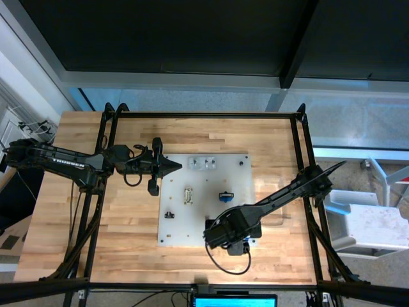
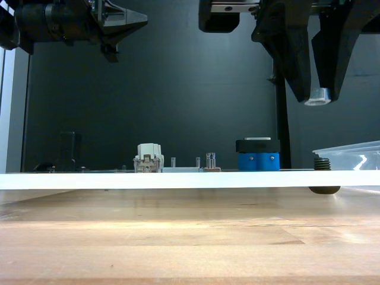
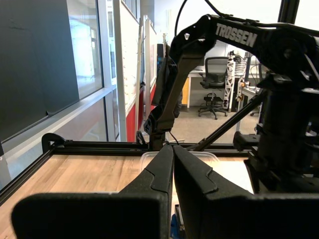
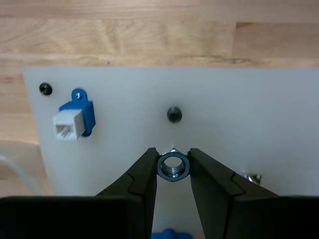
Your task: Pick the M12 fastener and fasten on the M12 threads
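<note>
M12 nut is hanging in mid-air, folks, well above the wooden table and the white board! Right gripper is hovering over the board's near right corner, its fingers pinching the nut from both sides. Left gripper is floating high over the board's far left corner, fingers pressed together. Clear tray is sitting beside the board's right edge. Black stud is showing bare ribs, far below the nut.
</note>
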